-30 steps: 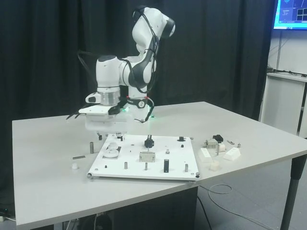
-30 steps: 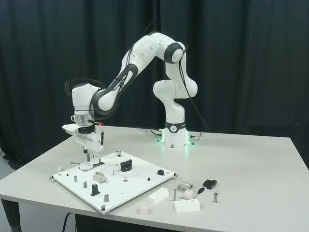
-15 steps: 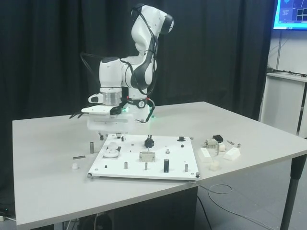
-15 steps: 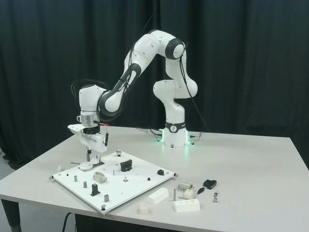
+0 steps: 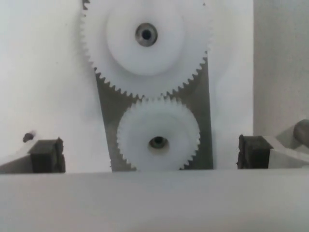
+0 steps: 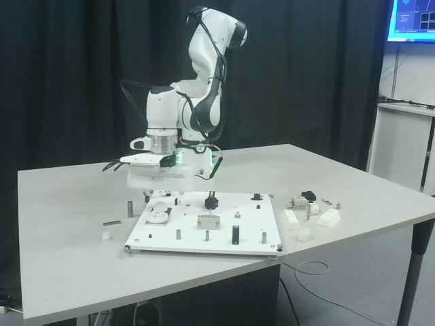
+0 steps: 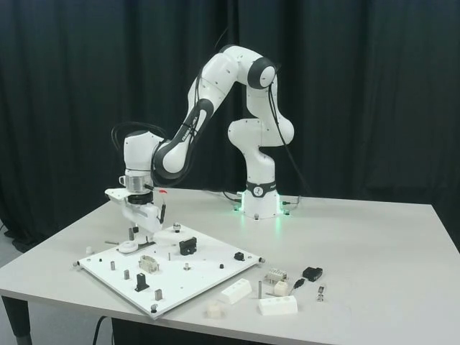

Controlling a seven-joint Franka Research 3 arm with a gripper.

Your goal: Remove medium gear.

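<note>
Fingers (image 5: 47, 155) of our gripper (image 5: 149, 154) stand spread wide, holding nothing, one on each side of the medium gear (image 5: 158, 137). We see that gear on its peg on the white board (image 6: 224, 234), meshed with a larger gear (image 5: 145, 43).

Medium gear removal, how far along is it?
Done: the gripper hangs over the gears, jaws open either side of the smaller gear. In hand: nothing gripped yet. Left: close, then lift it off its peg, where it meshes with the larger gear.
</note>
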